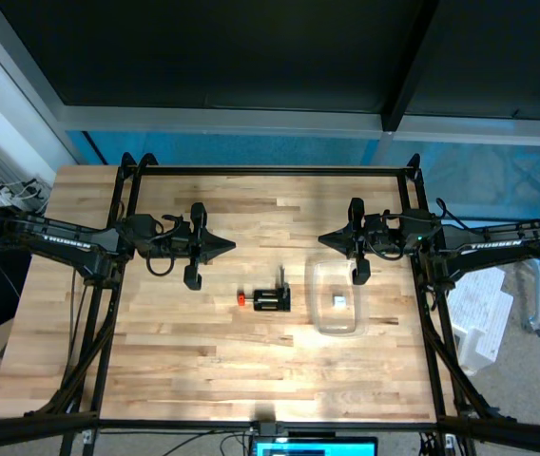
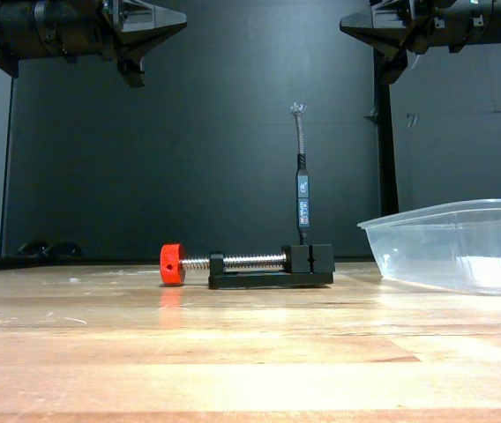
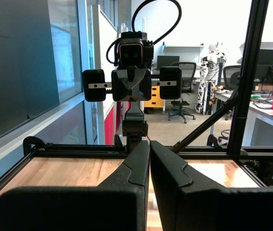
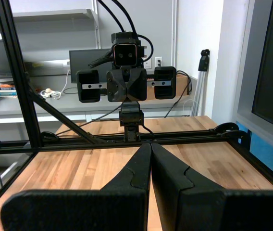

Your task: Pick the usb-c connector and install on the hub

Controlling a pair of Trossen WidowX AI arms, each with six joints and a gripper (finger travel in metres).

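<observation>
1. The connector (image 2: 302,183) stood upright on the tab (image 2: 303,214) held in the vise (image 2: 272,264), with nothing holding it. Its braided cable (image 2: 300,132) rose straight up from it in the low view.
2. I could not tell from these views how fully the connector sat on the tab.
3. The long axis of connector and cable was vertical. The vise body lay across the table (image 1: 203,361), with its red knob (image 2: 172,263) toward the left arm's side.
4. The left gripper (image 1: 230,245) was raised well above the table and pointed inward. Its fingers were pressed together and held nothing, as the left wrist view confirmed.
5. The right gripper (image 1: 323,238) was also raised and pointed inward, fingers closed on nothing. It hung above the far edge of the tray (image 2: 462,247).
6. The key relation was that the connector lay below and between the two fingertips, toward the near edge of the table. It was well apart from both, and neither arm was clearly nearer.
7. The tray sat beside the vise on the right arm's side. The white block (image 1: 340,301) in it showed nothing dark on top and no cable running off it.
8. Judgement: the install looked done, since the cable top hung free under the grippers.
</observation>
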